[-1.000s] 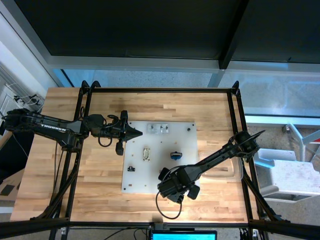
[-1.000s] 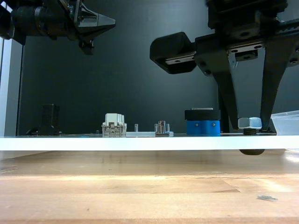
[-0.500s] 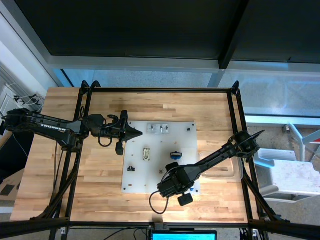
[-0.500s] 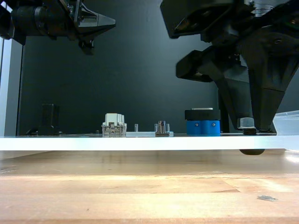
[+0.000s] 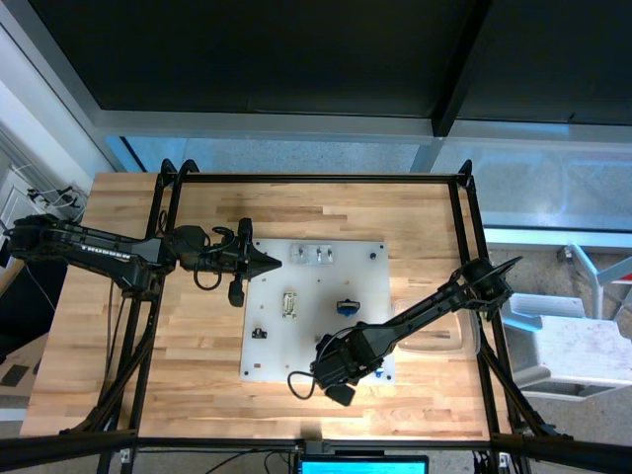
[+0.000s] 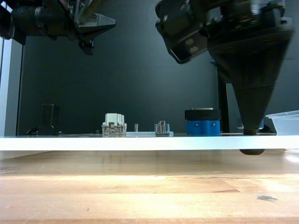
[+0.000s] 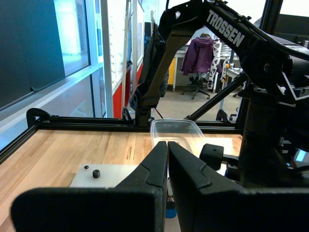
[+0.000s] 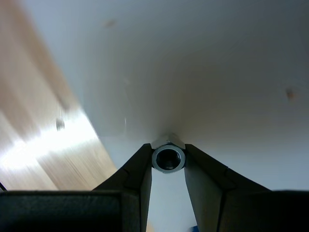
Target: Pick the M12 fastener and fasten on the M12 threads
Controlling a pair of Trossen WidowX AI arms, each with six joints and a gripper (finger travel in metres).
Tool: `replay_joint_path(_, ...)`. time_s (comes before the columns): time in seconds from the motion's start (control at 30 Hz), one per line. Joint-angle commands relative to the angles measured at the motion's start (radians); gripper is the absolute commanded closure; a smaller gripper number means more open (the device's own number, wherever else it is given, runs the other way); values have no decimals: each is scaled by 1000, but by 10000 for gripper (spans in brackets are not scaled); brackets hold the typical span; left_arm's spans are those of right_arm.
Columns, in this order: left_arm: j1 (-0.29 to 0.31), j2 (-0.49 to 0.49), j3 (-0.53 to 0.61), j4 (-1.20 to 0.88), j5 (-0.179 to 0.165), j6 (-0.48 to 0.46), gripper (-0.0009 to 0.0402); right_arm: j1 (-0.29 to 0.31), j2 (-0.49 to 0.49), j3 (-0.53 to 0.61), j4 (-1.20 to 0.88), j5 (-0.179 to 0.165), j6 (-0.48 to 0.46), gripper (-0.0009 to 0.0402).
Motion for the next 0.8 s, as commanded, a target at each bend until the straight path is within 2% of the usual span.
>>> replay_joint_path(0.03, 0, 0, 0, 0, 0, 0, 393, -2, 3, 0, -8, 9, 230, 391)
replay_joint_path(0.23, 0, 0, 0, 0, 0, 0, 393, -6, 3, 0, -9, 9, 485, 391)
replay_joint_path(0.53, 0, 0, 0, 0, 0, 0, 393, -7, 3, 0, -8, 9, 929, 391)
replay_joint_path(0.8, 0, 0, 0, 0, 0, 0, 393, -6, 3, 0, -8, 9, 1360, 391)
